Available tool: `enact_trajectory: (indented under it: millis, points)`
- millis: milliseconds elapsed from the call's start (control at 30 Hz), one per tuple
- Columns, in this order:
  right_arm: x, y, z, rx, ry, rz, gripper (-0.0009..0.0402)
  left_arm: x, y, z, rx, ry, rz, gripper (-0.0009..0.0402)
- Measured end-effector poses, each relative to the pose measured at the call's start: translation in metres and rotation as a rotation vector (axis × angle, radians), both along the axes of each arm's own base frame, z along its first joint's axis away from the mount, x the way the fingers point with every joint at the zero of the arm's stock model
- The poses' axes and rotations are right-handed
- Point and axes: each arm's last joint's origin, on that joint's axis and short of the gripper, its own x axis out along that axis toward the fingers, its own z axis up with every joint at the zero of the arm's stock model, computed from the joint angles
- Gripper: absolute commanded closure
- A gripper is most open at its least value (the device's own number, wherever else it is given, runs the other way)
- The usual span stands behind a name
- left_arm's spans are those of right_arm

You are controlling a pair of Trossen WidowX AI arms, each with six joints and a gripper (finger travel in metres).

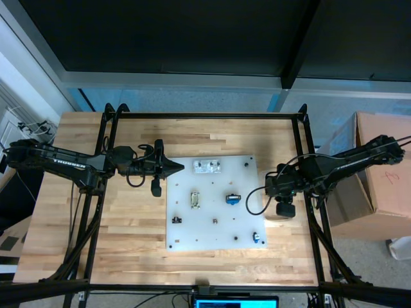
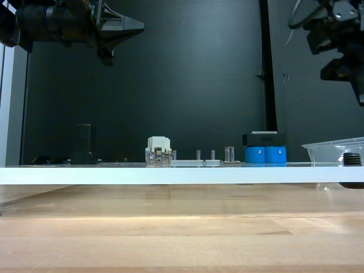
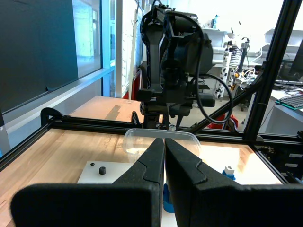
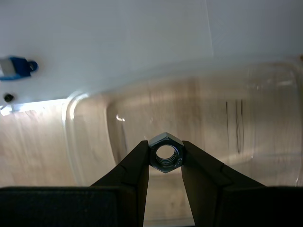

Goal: Unfasten the M12 nut and place it in the container

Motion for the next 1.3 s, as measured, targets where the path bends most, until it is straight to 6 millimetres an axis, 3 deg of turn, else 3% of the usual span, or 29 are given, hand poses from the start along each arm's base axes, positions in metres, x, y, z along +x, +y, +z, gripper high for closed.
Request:
enact_trajectory:
  millis: [200,400,500,600,800,933,1100,1300]
  points:
    - [-0.003,-0.004,-0.021,-0.004,0.037,-0.049,0.0393,0.0,0.0,0.0,0.0,0.0,0.0,0.0393]
    - [-0.001,-0.005,-0.055,0.008,0.054,-0.136,0.0388,0.0,0.0,0.0,0.0,0.0,0.0,0.0393]
    - [-0.002,-0.006,-0.07,0.004,0.085,-0.174,0.0364,0.0,0.0,0.0,0.0,-0.001,0.0,0.0393]
    - [-0.001,-0.006,-0.08,0.007,0.084,-0.179,0.0315,0.0,0.0,0.0,0.0,0.0,0.0,0.0393]
    - [-0.001,-0.005,-0.082,0.009,0.077,-0.178,0.0198,0.0,0.0,0.0,0.0,-0.001,0.0,0.0393]
    - [-0.001,-0.005,-0.082,0.009,0.076,-0.179,0.0152,0.0,0.0,0.0,0.0,0.0,0.0,0.0393]
    - [-0.001,-0.005,-0.082,0.008,0.076,-0.179,0.014,0.0,0.0,0.0,0.0,0.0,0.0,0.0393]
    - [-0.001,-0.005,-0.082,0.008,0.076,-0.179,0.0159,0.0,0.0,0.0,0.0,0.0,0.0,0.0393]
